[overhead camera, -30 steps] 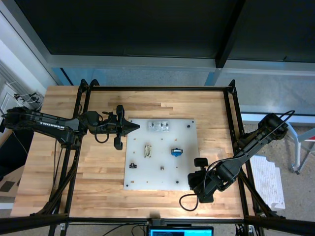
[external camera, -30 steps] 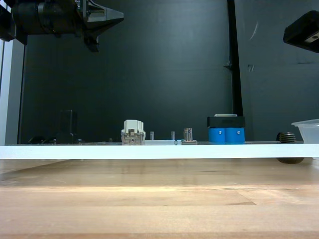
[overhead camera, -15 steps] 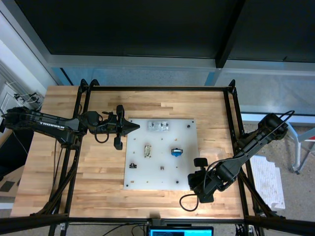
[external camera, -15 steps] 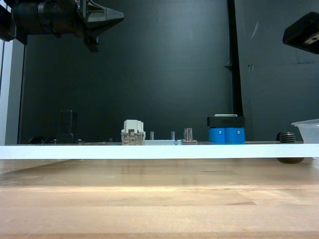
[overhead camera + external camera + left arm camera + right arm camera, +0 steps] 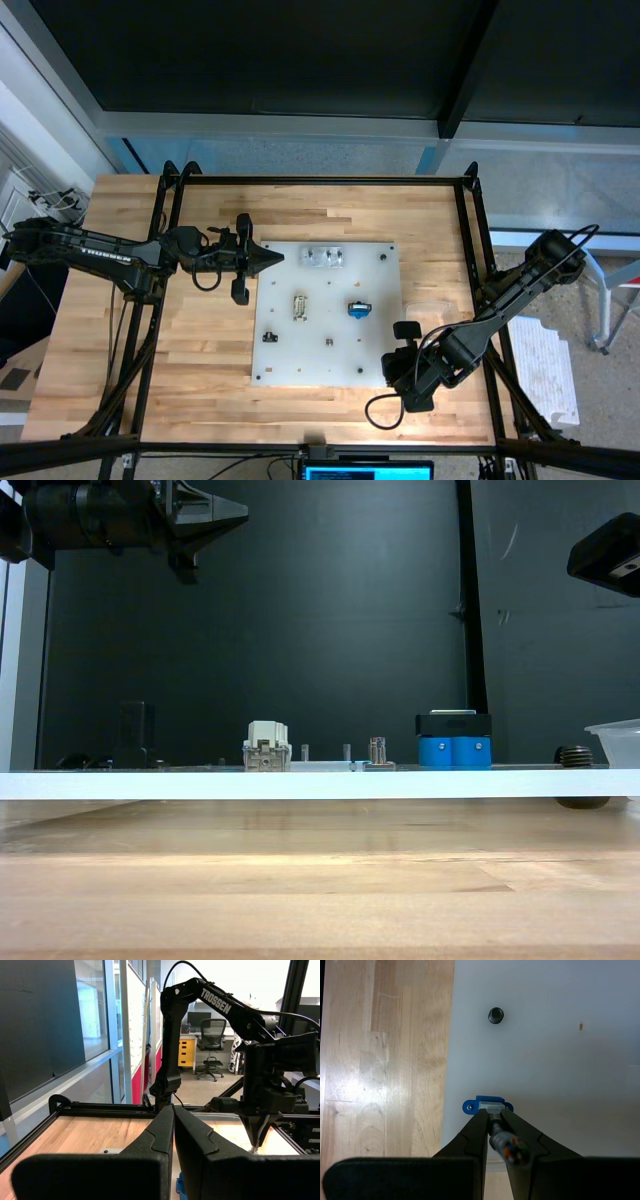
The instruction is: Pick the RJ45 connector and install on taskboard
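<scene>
Right hand (image 5: 492,1114) pinched shut on tiny see-through grey RJ45 connector (image 5: 508,1146), over large white square taskboard (image 5: 545,1060) near-right corner; left hand (image 5: 274,258) closed, empty, over far-left corner. Risk: skewed grip jams connector at blue-bracketed socket (image 5: 488,1106)

Over the taskboard's (image 5: 545,1060) 5 o'clock corner, the right gripper (image 5: 493,1114) pinches the RJ45 connector (image 5: 509,1148), which is blurred and half buried between the fingers. In the low view the left gripper (image 5: 240,518) sits at 10 o'clock with its arm cut off by the edge, and the clear tray (image 5: 615,742) is cropped at 3 o'clock.
</scene>
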You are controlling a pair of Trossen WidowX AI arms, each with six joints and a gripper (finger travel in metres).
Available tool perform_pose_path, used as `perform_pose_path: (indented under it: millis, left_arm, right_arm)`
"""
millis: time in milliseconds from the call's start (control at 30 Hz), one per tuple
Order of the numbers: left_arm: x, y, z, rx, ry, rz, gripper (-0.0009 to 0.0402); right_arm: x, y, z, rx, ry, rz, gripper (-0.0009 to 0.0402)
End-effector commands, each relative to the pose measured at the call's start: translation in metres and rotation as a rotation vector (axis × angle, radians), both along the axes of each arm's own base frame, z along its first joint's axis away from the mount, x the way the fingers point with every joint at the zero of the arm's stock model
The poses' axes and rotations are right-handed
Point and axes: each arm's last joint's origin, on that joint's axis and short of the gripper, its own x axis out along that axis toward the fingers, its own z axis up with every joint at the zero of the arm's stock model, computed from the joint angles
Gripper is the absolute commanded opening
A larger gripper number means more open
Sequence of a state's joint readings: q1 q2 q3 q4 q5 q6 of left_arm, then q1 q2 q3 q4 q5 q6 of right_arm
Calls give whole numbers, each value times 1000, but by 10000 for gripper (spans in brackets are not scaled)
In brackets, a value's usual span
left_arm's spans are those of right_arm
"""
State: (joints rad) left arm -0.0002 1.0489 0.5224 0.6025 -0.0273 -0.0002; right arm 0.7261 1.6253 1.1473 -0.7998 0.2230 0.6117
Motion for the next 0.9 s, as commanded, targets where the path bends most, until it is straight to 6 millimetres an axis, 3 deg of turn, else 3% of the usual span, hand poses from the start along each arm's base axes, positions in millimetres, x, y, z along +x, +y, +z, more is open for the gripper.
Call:
perform_pose_path:
  millis: [33, 900]
  left_arm:
    - [0, 0, 0, 0, 0, 0, 0]
    - [0, 0, 0, 0, 0, 0, 0]
  right_arm:
    - [-1, -1, -4, -3, 12, 1, 2]
    - [-3, -2, -6, 3, 14, -1, 8]
